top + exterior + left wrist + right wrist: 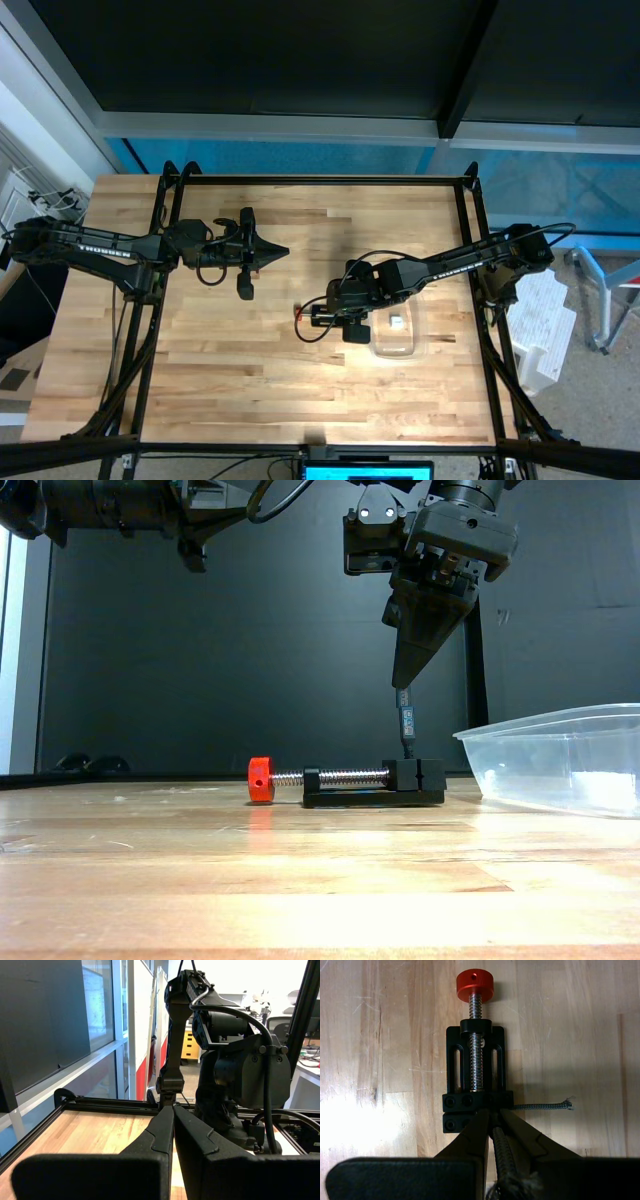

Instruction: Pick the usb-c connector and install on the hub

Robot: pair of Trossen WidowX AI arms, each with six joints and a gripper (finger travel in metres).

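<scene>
Gripper of the right arm [403, 685] low over the middle of the table [200, 340], pointing straight down and pinching the usb-c connector [406, 725] at its tips. Connector upright, lower end meeting the top of the hub [350, 785] at the block end far from the red-orange knob [260, 779]; seated or only touching, cannot tell. Hub flat on the wood, near the clear tray [560, 755]. 1 frayed braided cable end [540, 1106] sticking out beside the hub's block. Left gripper [173, 1108] raised over the far left of the table, well apart, fingers [160, 1135] pressed together.
</scene>
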